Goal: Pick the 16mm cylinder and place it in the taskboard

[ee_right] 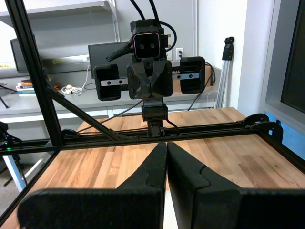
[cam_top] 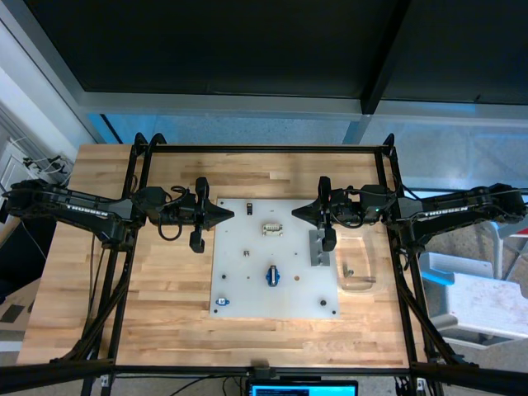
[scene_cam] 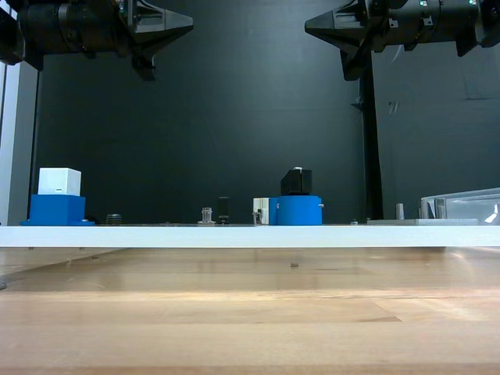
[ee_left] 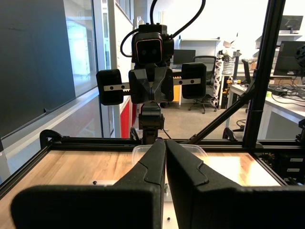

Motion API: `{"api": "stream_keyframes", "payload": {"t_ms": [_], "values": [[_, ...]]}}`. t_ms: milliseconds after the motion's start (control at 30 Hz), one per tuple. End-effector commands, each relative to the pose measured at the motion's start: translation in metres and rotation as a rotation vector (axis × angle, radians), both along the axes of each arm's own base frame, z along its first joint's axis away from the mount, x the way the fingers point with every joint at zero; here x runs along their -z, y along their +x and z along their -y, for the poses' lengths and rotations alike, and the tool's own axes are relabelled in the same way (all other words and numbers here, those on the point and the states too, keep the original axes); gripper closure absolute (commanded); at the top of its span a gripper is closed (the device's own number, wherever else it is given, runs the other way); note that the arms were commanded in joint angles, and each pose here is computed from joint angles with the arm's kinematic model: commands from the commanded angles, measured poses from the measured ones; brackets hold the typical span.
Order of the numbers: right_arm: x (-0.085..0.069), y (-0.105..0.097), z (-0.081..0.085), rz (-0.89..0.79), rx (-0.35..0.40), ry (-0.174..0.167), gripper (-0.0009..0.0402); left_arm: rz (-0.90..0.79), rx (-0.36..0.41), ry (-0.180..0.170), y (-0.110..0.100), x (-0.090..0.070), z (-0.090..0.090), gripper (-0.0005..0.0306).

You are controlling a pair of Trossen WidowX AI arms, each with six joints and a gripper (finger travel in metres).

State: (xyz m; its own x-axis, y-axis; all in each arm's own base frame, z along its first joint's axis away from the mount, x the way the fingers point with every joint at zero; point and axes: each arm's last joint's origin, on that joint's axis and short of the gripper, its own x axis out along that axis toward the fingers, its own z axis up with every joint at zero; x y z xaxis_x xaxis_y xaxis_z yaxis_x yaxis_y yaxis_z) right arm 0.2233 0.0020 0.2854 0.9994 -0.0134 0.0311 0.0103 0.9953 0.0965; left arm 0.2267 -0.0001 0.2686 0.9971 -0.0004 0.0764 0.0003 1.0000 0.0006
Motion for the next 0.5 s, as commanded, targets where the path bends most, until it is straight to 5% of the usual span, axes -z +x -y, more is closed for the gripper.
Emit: {"api": "stream_keyframes", "payload": {"t_ms": [33, 500], "values": [[-0.0002, 0.0000, -0.0003, 0.001, -0.002, 0.000, 0.0393, 0.000, 0.000, 0.000, 0.0001, -0.0001, -0.0002, 0.0300], [-0.0004, -0.0003, -0.0004, -0.003, -0.003, 0.006, 0.0393, 0.000, 0.000, 0.000, 0.0001, -0.0001, -0.0001, 0.0300]]}}
